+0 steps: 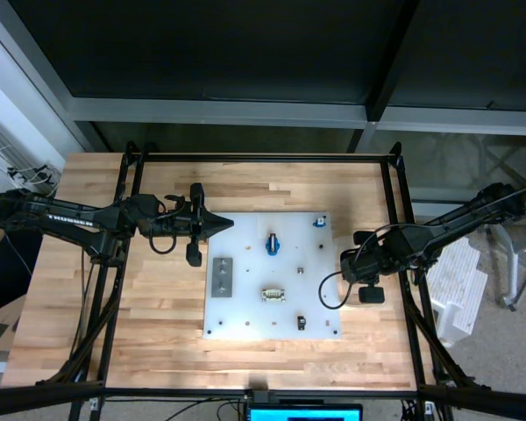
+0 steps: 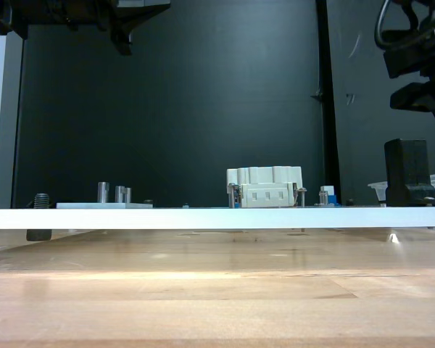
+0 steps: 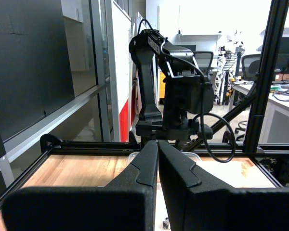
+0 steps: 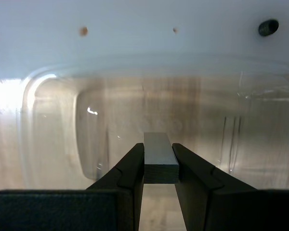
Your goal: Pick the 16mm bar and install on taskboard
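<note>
The 16mm bar (image 4: 160, 162) is a short grey block, held level between the fingers (image 4: 135, 166) of my right gripper (image 4: 159, 149), which is shut on it. It hangs over a clear plastic tray (image 4: 62, 120), clear of any seat. In the high view my right gripper (image 1: 345, 264) is at the right edge of the white taskboard (image 1: 245, 307). My left gripper (image 1: 226, 225) hovers high over the board's far-left corner. Its fingers (image 3: 147, 159) are shut together with nothing between them (image 3: 157, 144).
On the board stand a grey plate with pegs (image 1: 222, 276), a white connector block (image 2: 264, 186), a blue part (image 1: 273, 244) and small black parts. Black frame posts (image 1: 403, 228) flank the table. The right arm's black wrist block (image 2: 409, 174) hangs low by the board's right edge.
</note>
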Controlling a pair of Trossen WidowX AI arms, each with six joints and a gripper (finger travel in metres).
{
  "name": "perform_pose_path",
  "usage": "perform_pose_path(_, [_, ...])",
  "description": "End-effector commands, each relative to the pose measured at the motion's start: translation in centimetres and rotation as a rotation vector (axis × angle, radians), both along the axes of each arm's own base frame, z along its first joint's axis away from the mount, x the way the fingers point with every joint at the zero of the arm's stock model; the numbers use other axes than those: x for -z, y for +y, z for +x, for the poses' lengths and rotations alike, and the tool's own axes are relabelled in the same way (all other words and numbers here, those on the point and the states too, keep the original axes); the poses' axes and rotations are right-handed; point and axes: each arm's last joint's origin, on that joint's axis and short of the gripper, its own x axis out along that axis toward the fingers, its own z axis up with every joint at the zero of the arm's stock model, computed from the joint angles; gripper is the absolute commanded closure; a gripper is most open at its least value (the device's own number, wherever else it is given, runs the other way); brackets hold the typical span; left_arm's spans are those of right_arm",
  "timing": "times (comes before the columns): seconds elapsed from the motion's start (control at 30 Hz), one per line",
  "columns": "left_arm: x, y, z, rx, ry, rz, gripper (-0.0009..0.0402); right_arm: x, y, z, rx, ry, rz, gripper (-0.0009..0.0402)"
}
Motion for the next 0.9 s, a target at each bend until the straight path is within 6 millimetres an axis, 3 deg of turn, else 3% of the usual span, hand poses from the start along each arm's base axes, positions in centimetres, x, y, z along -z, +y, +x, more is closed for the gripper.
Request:
perform_pose_path(0.03, [0.0,0.0,0.0,0.0,0.0,0.0,0.0393,-0.4,0.6,0.6,0.007,-0.006,0.006,0.0384])
perform_pose_path(0.9, [0.0,0.0,0.0,0.0,0.0,0.0,0.0393,-0.9,8.2,5.7,-0.062,0.012,0.004,0.0384])
